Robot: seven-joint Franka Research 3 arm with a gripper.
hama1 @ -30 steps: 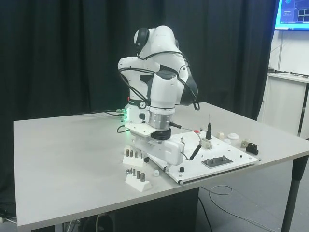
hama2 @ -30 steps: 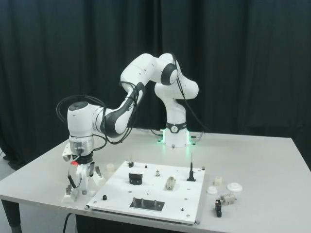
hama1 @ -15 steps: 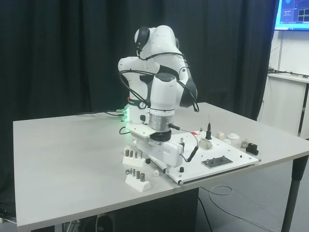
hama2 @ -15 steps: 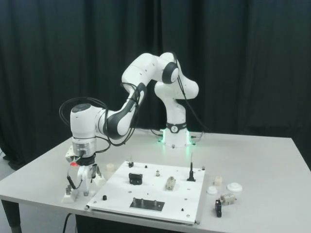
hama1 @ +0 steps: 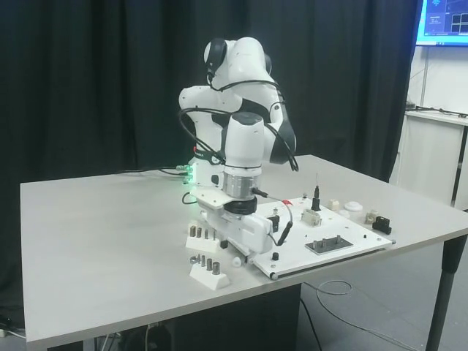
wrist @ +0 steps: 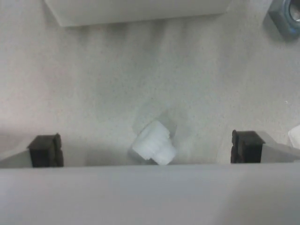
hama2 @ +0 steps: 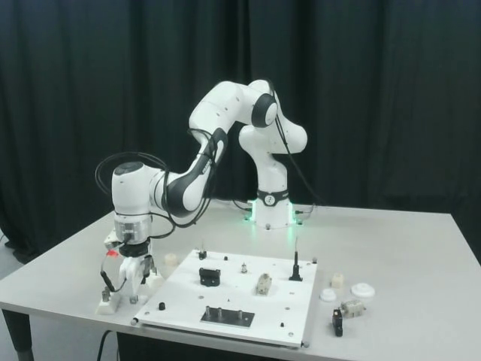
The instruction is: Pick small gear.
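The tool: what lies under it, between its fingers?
Under the open tool a small white gear lies on the grey table, touching neither finger. The tool body covers the gear's near edge.

A black curtain [hama2: 391, 98] hangs in folds behind the grey table [hama1: 95, 241] and fills the back of both room views. In the first room view, a lit screen [hama1: 444, 22] sits high in the corner above a white cabinet [hama1: 431, 150]. A thin cable [hama1: 344, 289] trails over the grey floor [hama1: 380, 322] by 1 black table leg [hama1: 447, 292].
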